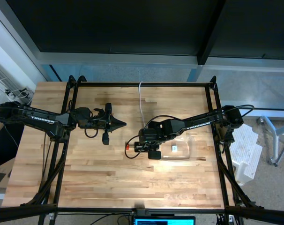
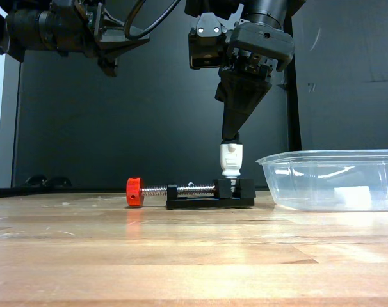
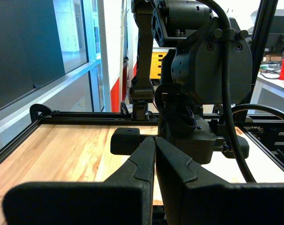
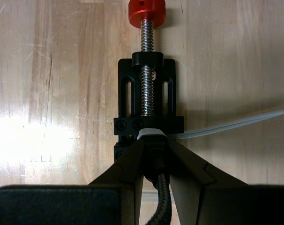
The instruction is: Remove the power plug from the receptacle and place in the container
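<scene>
Your right gripper (image 2: pixel 230 134), closed on the power plug (image 4: pixel 154 157) apparently not yet pulled from the upright receptacle (image 2: pixel 230 160), leaves extraction and transfer to the container (image 2: pixel 328 182) just beside; your left gripper (image 1: pixel 117 124) hangs well apart, fingers together.

Bright overhead light, white glare on table (image 4: pixel 34 136), left hand (image 3: pixel 155 143), right hand (image 4: pixel 156 145) dark, underexposed.

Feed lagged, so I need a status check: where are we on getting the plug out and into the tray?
Done: the approach and grasp. The right pincer is shut on the power plug atop the receptacle, which sits in the clamp. In hand: the pull; the plug is not yet out. Left: carrying it to the container, which holds only a label. The left pincer hangs shut, off at the left.
</scene>
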You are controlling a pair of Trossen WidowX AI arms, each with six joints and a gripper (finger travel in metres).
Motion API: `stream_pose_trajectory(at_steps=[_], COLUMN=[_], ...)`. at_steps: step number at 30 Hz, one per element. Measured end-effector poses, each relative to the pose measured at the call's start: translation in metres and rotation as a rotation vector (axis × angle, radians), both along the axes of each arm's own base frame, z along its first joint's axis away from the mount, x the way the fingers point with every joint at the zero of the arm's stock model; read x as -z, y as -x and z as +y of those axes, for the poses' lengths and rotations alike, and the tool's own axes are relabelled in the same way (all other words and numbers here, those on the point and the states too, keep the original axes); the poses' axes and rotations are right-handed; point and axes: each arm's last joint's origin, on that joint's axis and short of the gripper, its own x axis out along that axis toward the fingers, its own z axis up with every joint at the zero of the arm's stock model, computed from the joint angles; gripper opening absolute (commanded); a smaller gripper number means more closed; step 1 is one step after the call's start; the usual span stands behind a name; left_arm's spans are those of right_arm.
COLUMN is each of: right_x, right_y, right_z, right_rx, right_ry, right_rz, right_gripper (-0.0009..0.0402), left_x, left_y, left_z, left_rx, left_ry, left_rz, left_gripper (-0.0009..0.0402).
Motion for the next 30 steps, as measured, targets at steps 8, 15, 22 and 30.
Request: stream_pose_trajectory(at_steps=[8, 15, 22, 30], right_x=[-0.0001, -0.0012, -0.0051, -0.0078], right_y=[0.0000, 0.0006, 0.0013, 0.0013], right_z=[-0.0006, -0.0008, -0.0010, -0.0017], right_rx=[0.001, 0.002, 0.001, 0.003], right_ry=[0.000, -0.001, -0.001, 0.000], right_rz=[0.000, -0.001, 0.009, 0.017], right_gripper=[0.0000, 0.0000, 0.0000, 0.0000], left_x=[0.0001, 0.0001, 0.0001, 0.0001], left_y=[0.0000, 0.0000, 0.0000, 0.0000], left_z=[0.0000, 0.0000, 0.0000, 0.0000], left_rx=[0.000, 0.000, 0.000, 0.000], left_ry=[0.000, 0.000, 0.000, 0.000], left_rz=[0.000, 0.000, 0.000, 0.000], left_gripper=[0.0000, 0.0000, 0.0000, 0.0000])
